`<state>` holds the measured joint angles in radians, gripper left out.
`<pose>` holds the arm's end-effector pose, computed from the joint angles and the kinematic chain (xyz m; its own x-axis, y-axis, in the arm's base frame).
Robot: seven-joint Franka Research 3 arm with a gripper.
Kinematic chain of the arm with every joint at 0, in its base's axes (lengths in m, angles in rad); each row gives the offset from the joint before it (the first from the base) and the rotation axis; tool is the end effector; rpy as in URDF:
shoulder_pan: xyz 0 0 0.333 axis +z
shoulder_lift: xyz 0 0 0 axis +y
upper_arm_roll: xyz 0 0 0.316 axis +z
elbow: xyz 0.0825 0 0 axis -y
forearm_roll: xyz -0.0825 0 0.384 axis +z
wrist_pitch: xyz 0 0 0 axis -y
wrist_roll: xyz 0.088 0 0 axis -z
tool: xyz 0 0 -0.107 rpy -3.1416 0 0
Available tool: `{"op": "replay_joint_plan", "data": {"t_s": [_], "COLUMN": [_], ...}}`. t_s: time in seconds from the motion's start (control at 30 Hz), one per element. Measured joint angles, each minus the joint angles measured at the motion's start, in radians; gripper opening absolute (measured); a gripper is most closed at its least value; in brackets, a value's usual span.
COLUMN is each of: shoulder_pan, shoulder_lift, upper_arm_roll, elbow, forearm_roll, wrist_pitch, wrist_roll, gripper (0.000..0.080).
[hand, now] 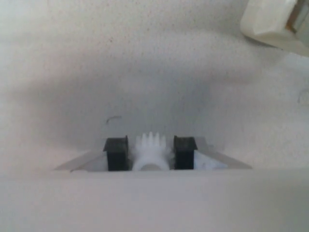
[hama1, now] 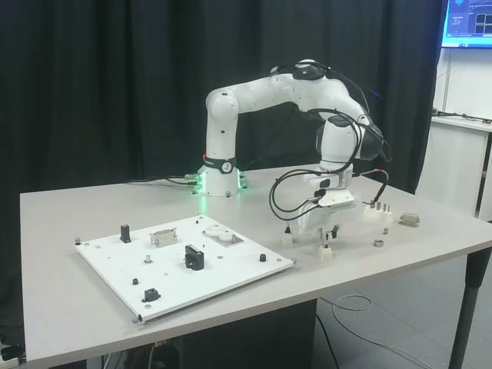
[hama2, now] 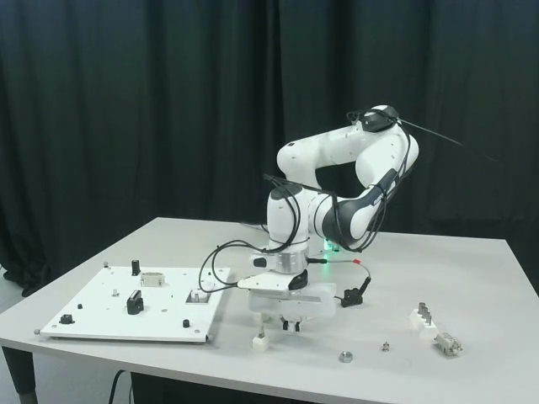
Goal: Insert small gear.
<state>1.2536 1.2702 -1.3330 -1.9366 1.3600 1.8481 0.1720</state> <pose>0.5889 0.0725 0.1920 0.7072 -0.7057 -0.0431 -0.7060 -0.7081 0.0101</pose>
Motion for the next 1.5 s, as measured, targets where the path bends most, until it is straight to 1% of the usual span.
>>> {"op": "replay_joint_plan", "data": {"t_s": [0.3, 0.87, 1.2, 1.33, 1.5], "shoulder_pan": [0.01, 0.014, 0.014, 0.014, 0.011], "shoulder_lift": [0.0, -0.007, -0.007, -0.007, -0.007], "upper_arm_roll": [-0.022, -0.027, -0.041, -0.051, -0.068], "elbow": [0.0, 0.0, 0.001, 0.001, 0.001], "forearm_roll": [-0.009, -0.011, -0.012, -0.022, -0.052], "wrist_pitch": [-0.021, -0.023, -0.023, -0.019, -0.002], "wrist_roll": [0.002, 0.002, 0.002, -0.002, -0.014], "gripper": [0.0196, 0.0196, 0.0196, 0.0196, 0.0196]}}
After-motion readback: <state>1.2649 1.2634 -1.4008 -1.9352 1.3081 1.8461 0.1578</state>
